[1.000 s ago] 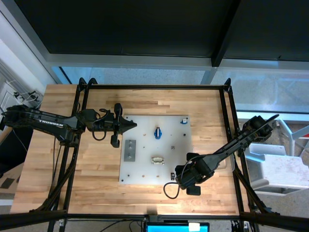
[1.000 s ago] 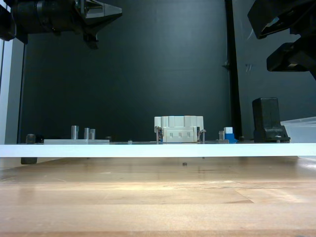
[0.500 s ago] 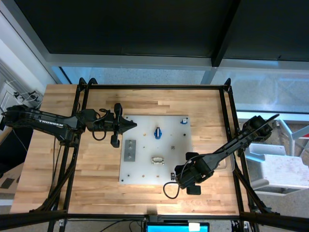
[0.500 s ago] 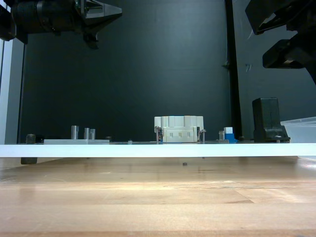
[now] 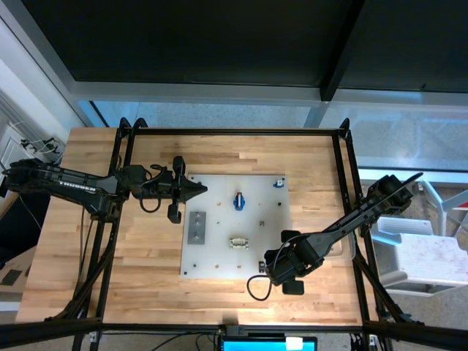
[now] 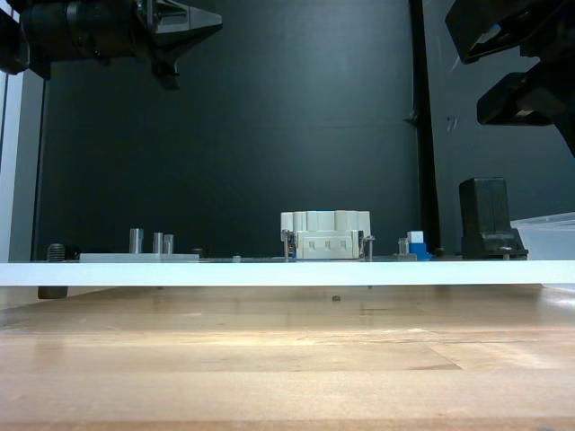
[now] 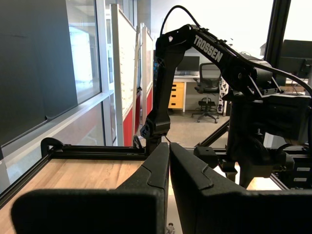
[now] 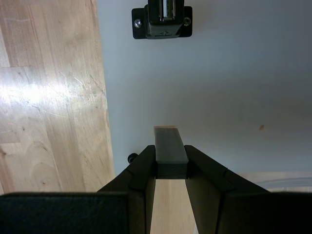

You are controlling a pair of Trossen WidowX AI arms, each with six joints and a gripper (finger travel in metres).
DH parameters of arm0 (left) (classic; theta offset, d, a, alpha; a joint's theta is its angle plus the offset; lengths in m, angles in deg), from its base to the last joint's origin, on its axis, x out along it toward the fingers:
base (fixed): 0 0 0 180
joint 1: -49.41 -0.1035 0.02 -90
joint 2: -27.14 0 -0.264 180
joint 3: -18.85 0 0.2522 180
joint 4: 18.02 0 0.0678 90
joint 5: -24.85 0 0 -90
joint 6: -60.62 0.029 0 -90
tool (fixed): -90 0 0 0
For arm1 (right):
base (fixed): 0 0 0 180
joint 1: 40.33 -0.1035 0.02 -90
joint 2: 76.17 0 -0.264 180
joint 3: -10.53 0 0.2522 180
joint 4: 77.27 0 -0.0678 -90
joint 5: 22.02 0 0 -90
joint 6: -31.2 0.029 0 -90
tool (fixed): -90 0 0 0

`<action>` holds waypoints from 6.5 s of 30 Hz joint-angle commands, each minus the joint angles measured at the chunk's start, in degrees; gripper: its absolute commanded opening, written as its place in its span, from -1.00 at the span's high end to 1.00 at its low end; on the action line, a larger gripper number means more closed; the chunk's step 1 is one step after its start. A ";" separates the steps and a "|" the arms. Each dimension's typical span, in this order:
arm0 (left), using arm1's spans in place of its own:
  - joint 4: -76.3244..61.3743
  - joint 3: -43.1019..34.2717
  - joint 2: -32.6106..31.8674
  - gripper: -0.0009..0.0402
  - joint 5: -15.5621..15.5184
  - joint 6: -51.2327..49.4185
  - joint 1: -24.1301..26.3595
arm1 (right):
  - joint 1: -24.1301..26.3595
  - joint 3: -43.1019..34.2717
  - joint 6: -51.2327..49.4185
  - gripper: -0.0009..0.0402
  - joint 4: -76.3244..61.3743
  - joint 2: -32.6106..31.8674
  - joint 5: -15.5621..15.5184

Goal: Pick the 16mm bar and place in it's hole on the taskboard

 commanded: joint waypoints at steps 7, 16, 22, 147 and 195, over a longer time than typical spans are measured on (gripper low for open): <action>0.00 0.00 0.00 0.96 0.00 0.00 0.00 | 0.00 0.46 0.33 0.96 0.07 -0.07 -0.02; 0.00 0.00 0.00 0.96 0.00 0.02 -0.02 | 0.02 0.46 0.70 0.96 0.28 -0.07 -0.02; 0.00 0.00 0.00 0.96 0.00 0.00 0.00 | -0.02 0.48 1.16 0.96 0.33 -0.07 -0.02; 0.00 0.00 0.00 0.96 0.00 0.02 -0.02 | -0.13 -0.07 -0.11 -0.29 -0.09 -1.40 -1.07; 0.00 0.00 0.00 0.96 0.00 0.00 -0.02 | -0.26 -7.76 0.07 -0.44 -12.90 4.68 0.00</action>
